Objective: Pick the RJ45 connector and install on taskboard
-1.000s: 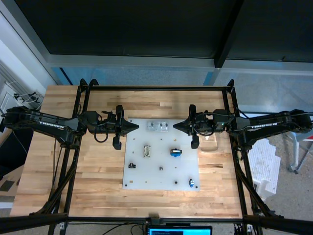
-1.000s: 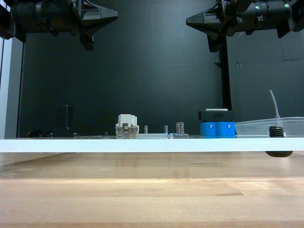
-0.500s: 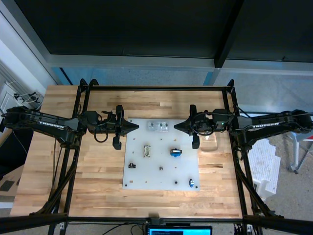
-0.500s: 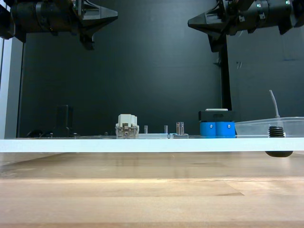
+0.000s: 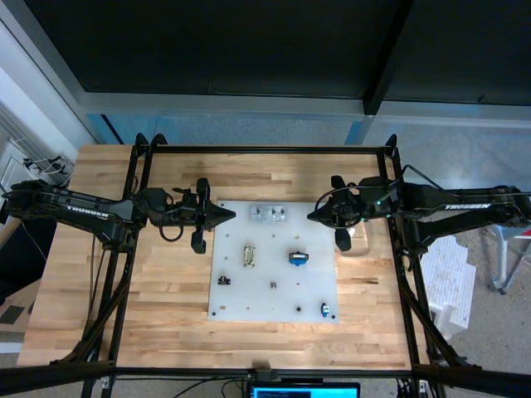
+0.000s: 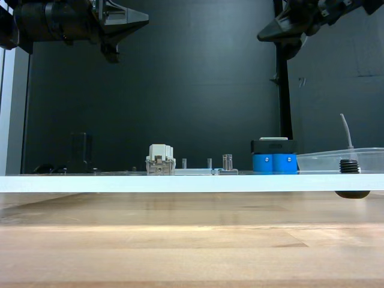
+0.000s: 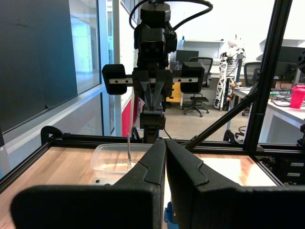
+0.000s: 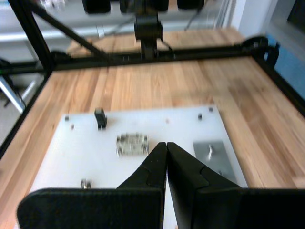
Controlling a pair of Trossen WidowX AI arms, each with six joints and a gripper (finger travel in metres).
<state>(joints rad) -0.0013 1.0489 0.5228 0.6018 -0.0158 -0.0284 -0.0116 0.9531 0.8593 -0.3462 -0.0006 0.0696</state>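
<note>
clear, whitish plastic is what the plug is made of, and it is too small to pick out with certainty in any view. the likeliest place for it is the tray (image 5: pixel 357 245), which sits on the table (image 5: pixel 158 290) just beside the right edge of the board (image 5: pixel 249 308). a thin pale cable (image 6: pixel 345 129) stands up out of that tray, but whether the plug sits on its end cannot be told.

judging from its kind, the plug should weigh almost nothing and be stiff, smooth and a little slippery, with a thin springy latch tab that could snap. the safest hold would be across the two flat side walls of its body, well back from the contact end, leaving the tab free and the nose clear to enter its socket. a hard pinch is likely to flick it away. if a cable hangs on it, the cable will tug and twist it more than its own weight does.

the left gripper (image 5: pixel 230 214) hangs high over the board's left edge with its fingers pressed together on nothing. the right gripper (image 5: pixel 313 216) is raised over the board's right edge near the tray, nose tilted down, its fingers likewise closed and empty.

the only writing that reads is "trossen", printed in white along the left arm (image 5: pixel 83 211) and the right arm (image 5: pixel 461 206).
</note>
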